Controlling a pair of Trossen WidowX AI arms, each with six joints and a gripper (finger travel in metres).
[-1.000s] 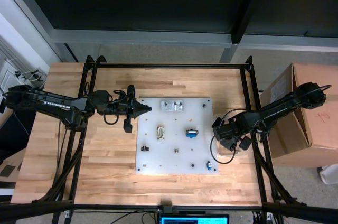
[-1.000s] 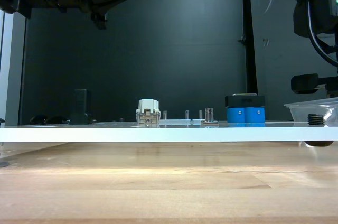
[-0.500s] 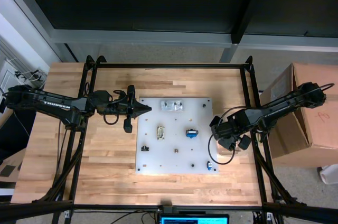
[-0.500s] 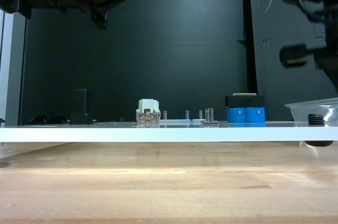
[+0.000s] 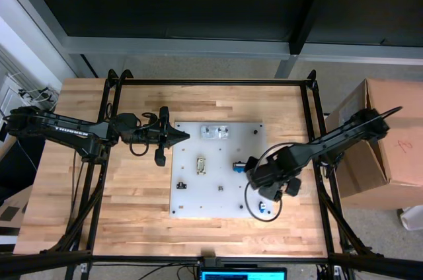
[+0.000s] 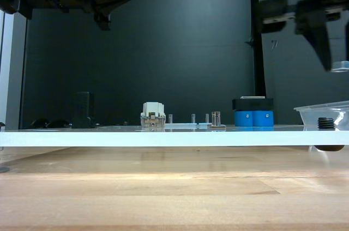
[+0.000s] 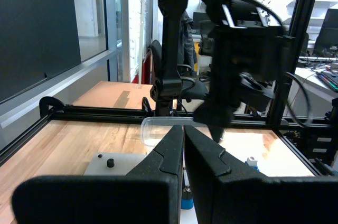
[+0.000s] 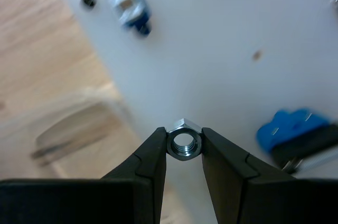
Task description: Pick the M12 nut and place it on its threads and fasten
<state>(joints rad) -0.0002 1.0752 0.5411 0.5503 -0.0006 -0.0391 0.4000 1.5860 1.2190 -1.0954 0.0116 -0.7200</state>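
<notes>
The right gripper (image 5: 250,164) is seen over the flat white board (image 5: 198,197), right of centre in the high view; the left gripper (image 5: 185,136) is held at the board's upper-left edge. In the low view, the short black ribbed stud (image 6: 326,123) is shown bare at lower right. In the wrist views, the small silver hexagonal nut (image 8: 184,156) is pinched by the right gripper, clear of its stud, and the left gripper is seen closed on nothing.

A: Any readable text in this set?
B: One item. White "TROSSEN" lettering along the left arm (image 5: 69,132), high view.
A: Cardboard box?
B: Red handwritten mark on the side of the cardboard box (image 5: 390,161), maybe two characters; can't make them out.
A: Screen at the near edge?
B: The screen (image 5: 243,274) glows blue, and its text is too small to read.
</notes>
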